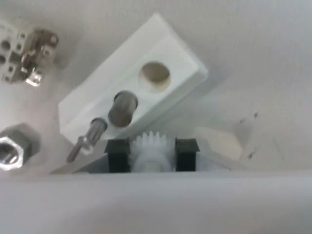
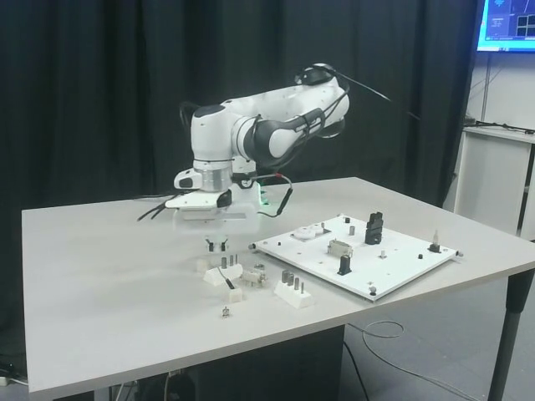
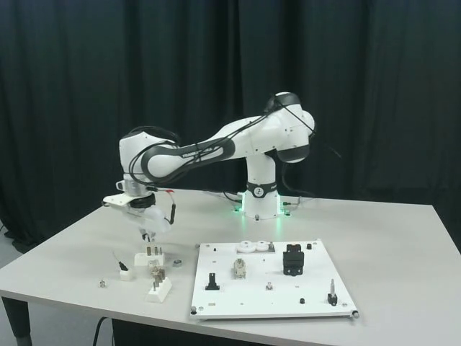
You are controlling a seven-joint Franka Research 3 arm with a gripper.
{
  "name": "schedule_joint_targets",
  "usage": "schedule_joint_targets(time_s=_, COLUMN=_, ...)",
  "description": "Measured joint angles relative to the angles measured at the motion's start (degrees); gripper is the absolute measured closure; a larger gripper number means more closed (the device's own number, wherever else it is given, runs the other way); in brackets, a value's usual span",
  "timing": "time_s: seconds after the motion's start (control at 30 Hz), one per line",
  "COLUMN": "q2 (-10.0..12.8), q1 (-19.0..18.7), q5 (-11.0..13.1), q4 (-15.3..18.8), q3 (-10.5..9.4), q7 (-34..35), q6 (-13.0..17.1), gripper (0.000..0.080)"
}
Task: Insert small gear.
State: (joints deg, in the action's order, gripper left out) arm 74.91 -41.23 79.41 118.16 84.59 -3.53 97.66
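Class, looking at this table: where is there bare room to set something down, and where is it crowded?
Free: the grey table between the white board and its far edge, and the wide stretch beside the gripper in the first room view. Crowded: the small holders below the gripper.

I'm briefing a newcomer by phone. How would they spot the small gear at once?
Follow the white robot arm out to its claw, above the loose parts beside the large white board. The small white toothed plastic gear sits clamped between the two black fingers, above a white block with two metal pegs; nothing nearby has teeth.
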Motion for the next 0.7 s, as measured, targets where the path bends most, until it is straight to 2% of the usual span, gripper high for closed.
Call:
schedule_joint_targets(time_s=0.33, q2=-0.06, q1=-7.38, q5=2.74, q4=7.3, q3=1.0, q7=2.16, q6=1.54, gripper=0.0607)
schedule_joint_targets(time_s=0.7, q2=-0.29, q1=-17.19, q5=5.24, q4=15.2, q3=1.89, q7=5.97, q6=2.43, gripper=0.0607)
